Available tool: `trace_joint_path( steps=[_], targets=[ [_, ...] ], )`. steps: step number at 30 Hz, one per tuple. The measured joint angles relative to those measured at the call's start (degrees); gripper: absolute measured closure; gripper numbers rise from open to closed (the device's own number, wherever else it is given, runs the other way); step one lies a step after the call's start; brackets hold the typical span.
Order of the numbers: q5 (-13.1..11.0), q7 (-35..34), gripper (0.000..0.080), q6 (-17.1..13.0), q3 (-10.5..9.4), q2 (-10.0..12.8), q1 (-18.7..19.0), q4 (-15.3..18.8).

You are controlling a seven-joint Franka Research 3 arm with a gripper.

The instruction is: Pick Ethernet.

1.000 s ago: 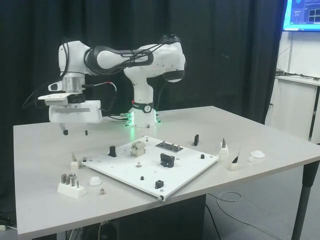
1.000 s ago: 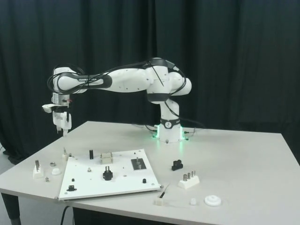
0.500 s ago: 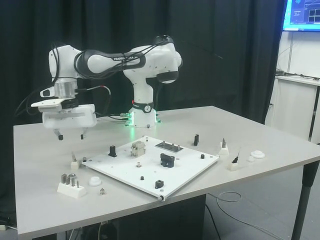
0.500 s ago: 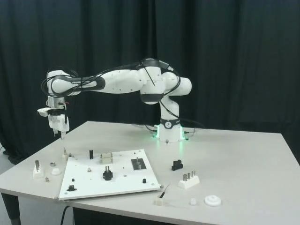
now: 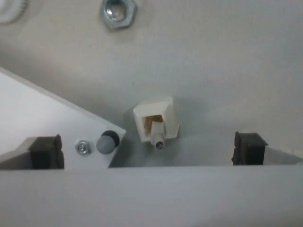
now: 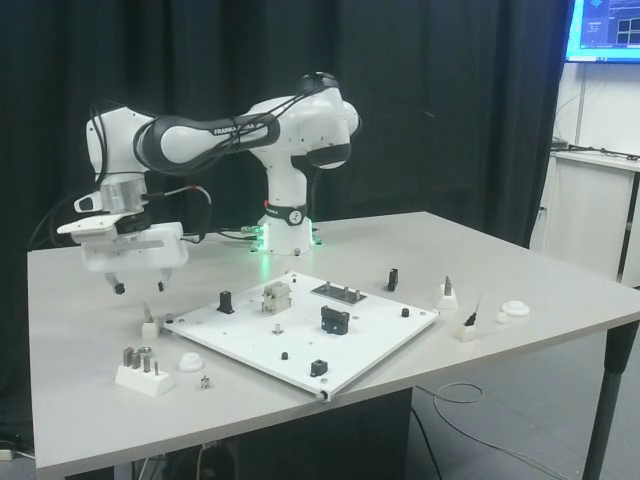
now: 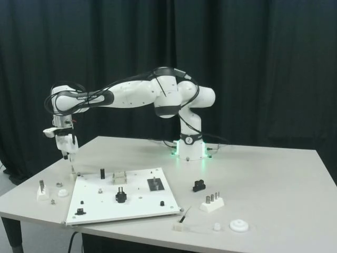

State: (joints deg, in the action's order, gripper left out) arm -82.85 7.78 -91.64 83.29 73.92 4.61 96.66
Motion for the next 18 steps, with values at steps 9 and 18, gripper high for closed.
trace_joint_path(
  steps=[9,18],
  targets=[
    [0.0,0.6,0.0003,-0.4,-2.29,-0.2,-1.2,-0.3],
    [0.0,0.6,0.0003,-1.6,-4.50,-0.4,-2.2,-1.0]
  ],
)
